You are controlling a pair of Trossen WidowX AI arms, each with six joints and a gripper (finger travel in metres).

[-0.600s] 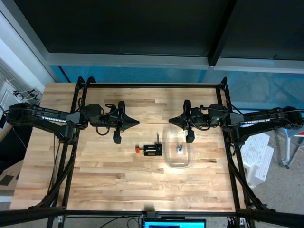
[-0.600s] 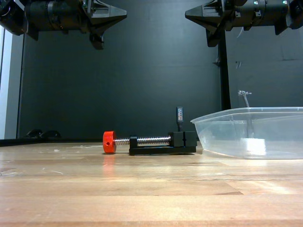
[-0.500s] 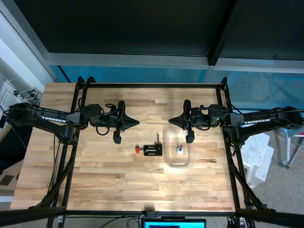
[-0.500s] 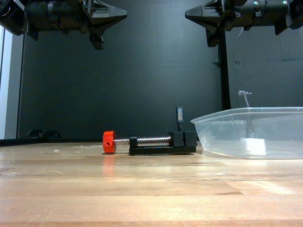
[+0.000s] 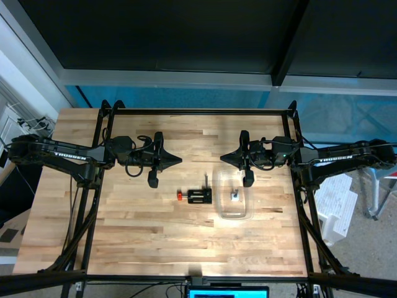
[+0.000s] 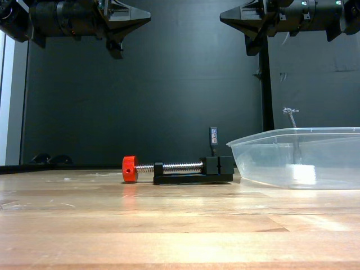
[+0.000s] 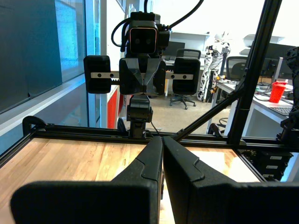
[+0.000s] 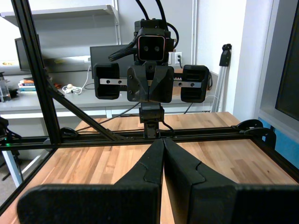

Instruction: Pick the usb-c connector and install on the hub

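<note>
High view: left end effector and right end effector both closed, empty. usb-c connector sits in tub below the right one; open first, descend straight.

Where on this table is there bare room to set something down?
Bare wood: the near strip before the vise and tub, and left of the red knob. Crowded mid-table: vise beside tub, usb-c connector lying free inside. Both shut, left gripper and right gripper hang high beyond them.

Robotics lab in open office space: wood bench in black metal frame, desk w/ monitor, office chair behind.
</note>
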